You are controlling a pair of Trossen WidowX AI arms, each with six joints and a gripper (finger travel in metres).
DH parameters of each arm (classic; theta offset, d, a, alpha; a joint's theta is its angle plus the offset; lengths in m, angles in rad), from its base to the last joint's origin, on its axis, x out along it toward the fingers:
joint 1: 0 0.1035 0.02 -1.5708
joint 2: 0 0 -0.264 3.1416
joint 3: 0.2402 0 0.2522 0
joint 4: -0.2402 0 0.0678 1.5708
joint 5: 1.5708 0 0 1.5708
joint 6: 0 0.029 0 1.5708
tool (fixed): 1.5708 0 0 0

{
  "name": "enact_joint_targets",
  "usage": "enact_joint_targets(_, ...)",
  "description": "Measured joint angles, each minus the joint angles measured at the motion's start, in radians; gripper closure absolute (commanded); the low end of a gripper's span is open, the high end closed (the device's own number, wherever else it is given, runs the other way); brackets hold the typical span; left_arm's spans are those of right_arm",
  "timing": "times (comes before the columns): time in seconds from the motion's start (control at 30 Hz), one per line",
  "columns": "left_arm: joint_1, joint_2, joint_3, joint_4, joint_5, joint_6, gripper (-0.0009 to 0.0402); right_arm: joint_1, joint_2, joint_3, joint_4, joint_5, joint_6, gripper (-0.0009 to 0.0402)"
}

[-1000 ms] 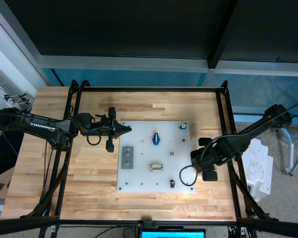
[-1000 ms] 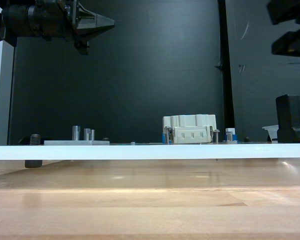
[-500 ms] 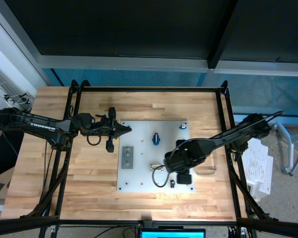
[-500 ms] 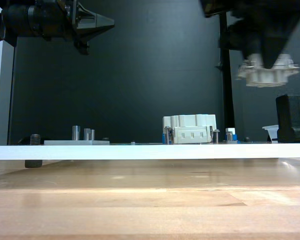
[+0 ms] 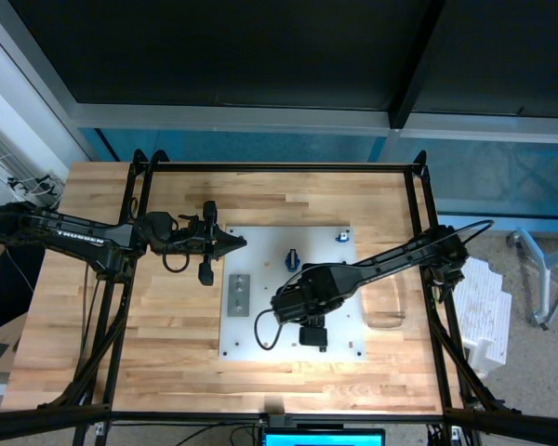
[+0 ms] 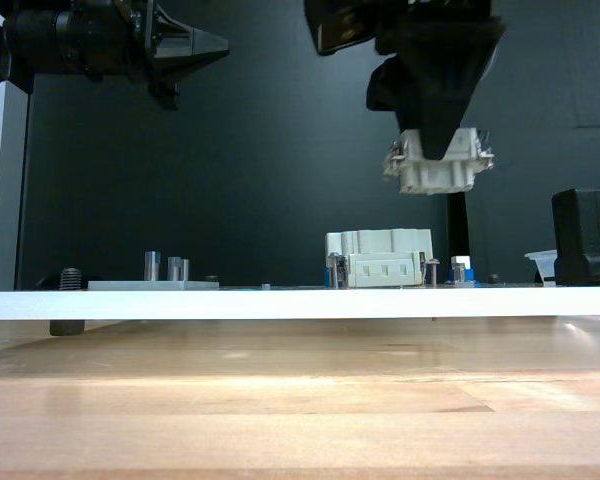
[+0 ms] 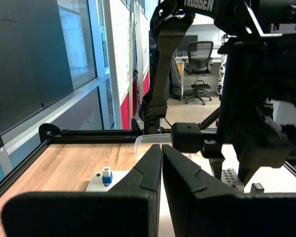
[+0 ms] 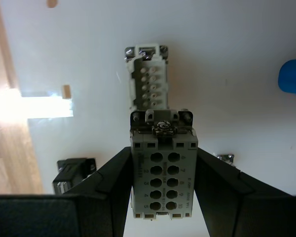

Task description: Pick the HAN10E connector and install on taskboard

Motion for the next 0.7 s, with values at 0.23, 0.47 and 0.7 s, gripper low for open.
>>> enact_joint_targets(0.23, 0.000, 0.000, 0.000, 0.000, 0.000, 0.000, 0.0392, -0.013, 0.071, 0.076, -0.006, 0.000, -0.042, 0.0368)
enact_joint_targets(0.47, 0.000, 0.000, 0.000, 0.000, 0.000, 0.000, 0.0392, -0.022, 0.132, 0.151, -0.012, 0.000, -0.069, 0.0368)
enact_joint_targets(0.7, 0.000, 0.000, 0.000, 0.000, 0.000, 0.000, 0.0392, -0.023, 0.143, 0.155, -0.001, 0.000, -0.072, 0.0368)
